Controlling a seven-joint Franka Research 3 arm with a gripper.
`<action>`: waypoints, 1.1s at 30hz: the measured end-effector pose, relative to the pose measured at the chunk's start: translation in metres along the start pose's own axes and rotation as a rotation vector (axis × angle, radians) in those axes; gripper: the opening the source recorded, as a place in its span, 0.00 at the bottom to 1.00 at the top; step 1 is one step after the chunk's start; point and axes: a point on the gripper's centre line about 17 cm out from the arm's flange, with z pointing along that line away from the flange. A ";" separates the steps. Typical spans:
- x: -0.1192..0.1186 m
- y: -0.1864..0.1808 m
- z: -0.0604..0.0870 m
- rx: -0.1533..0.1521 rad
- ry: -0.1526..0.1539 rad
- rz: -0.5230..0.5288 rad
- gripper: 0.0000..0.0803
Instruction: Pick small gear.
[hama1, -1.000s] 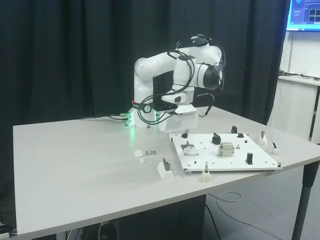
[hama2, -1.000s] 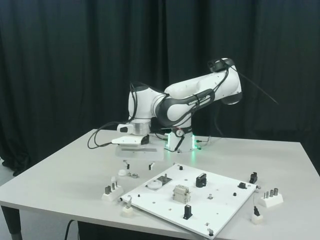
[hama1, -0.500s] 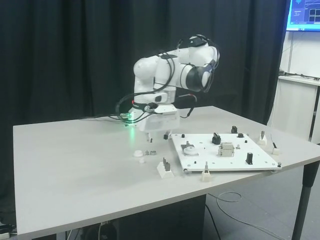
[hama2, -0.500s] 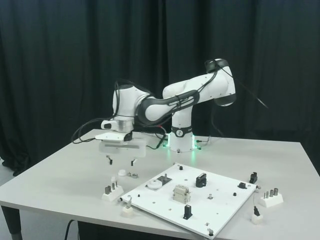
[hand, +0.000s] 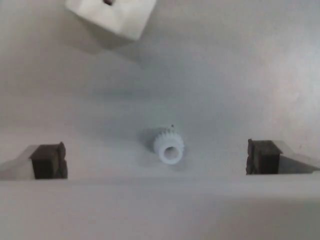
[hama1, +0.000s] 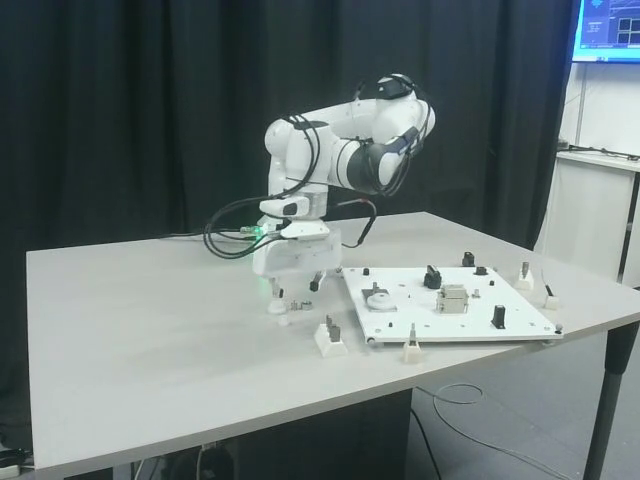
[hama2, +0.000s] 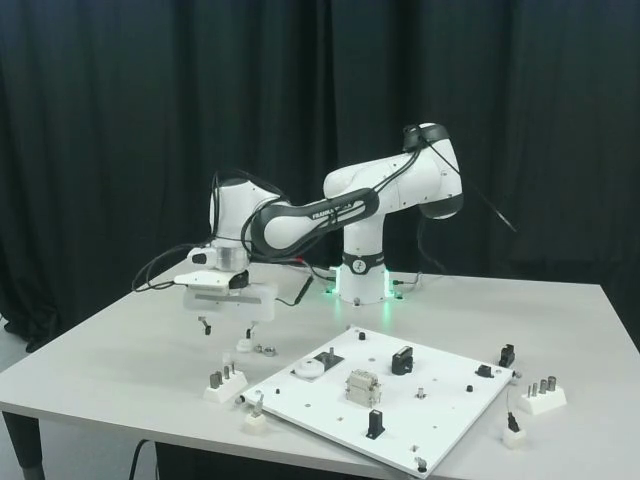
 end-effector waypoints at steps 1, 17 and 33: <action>-0.001 0.001 0.003 -0.003 0.000 0.002 1.00; -0.011 0.003 0.039 -0.025 0.002 0.032 1.00; -0.019 0.004 0.056 -0.029 -0.022 0.000 1.00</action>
